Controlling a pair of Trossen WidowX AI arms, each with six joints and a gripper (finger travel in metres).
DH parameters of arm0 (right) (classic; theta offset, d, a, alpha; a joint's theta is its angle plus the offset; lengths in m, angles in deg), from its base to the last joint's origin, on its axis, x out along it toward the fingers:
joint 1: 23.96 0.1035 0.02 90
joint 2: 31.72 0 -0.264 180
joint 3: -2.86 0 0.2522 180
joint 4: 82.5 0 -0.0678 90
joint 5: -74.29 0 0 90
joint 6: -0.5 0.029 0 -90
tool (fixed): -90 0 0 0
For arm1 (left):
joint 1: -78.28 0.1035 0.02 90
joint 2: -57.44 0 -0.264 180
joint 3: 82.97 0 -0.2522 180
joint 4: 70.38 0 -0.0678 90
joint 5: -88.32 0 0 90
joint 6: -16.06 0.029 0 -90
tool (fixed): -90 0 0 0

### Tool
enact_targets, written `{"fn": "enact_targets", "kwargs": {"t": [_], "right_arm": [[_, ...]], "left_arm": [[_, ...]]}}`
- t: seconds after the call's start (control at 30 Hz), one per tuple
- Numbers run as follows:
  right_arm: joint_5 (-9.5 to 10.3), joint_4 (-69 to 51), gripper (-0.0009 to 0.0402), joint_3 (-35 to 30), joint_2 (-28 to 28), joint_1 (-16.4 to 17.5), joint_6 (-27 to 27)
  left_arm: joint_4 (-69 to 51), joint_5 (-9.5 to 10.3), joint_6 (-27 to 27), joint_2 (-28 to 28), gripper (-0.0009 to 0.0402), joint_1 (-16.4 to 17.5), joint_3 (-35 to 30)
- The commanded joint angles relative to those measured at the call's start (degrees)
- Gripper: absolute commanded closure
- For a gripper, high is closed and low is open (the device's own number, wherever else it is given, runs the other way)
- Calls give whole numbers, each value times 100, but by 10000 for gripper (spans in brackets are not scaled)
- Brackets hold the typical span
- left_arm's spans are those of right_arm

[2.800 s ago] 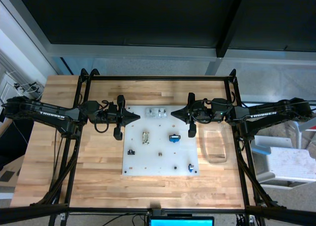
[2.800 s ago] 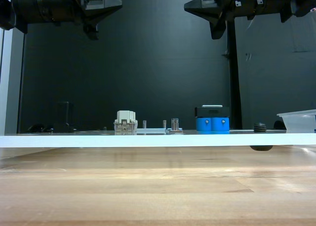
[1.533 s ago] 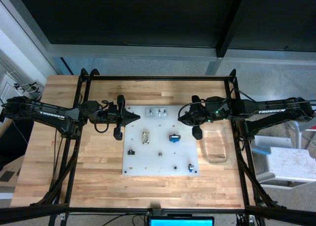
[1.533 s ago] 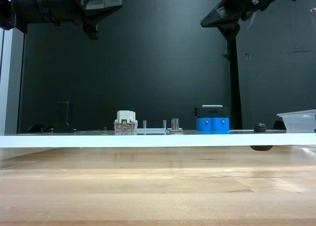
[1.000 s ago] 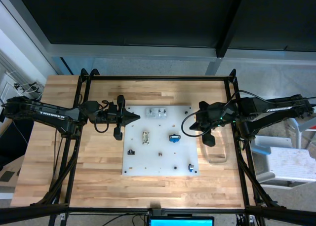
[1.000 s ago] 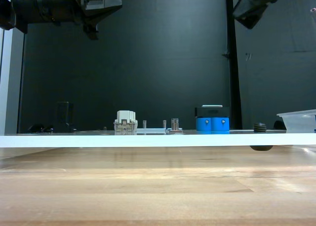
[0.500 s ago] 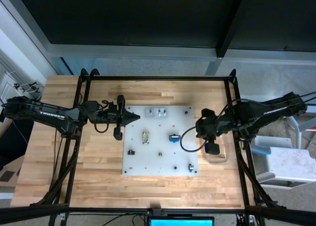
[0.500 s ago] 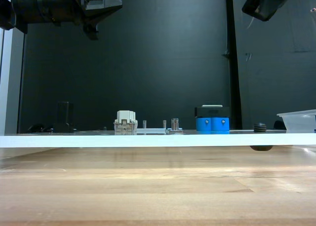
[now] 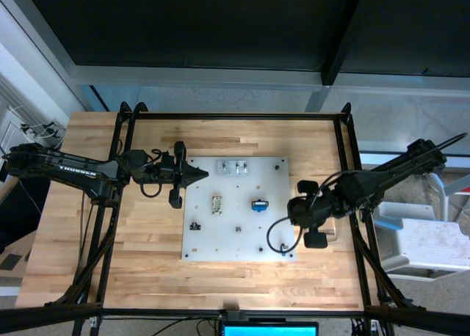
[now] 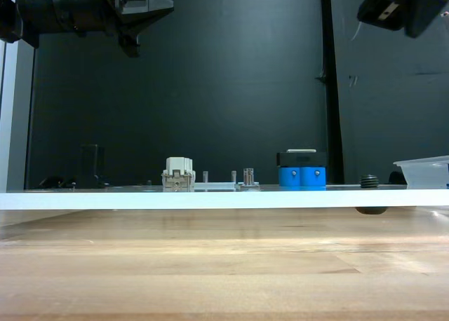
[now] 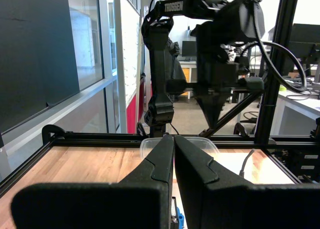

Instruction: Remove the rj45 connector and place it in the container

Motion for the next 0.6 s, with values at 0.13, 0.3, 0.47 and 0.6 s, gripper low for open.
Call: {"fn": "enact_targets", "kwargs": {"t": [0.13,0.3,0.47,0.6], "right_arm": [[-4,-28,393,4,-219,369,481],[-2,-20,393,4,-433,640,767],[0,144,393,4,-584,800,966],[-4,258,390,-7,-686,833,1010]], "left_arm": [[2,0,0,-4,392,0,0],[2,0,0,-4,392,0,0],[2,0,0,-2,392,2,0],[2,0,0,-2,392,0,0]]}}
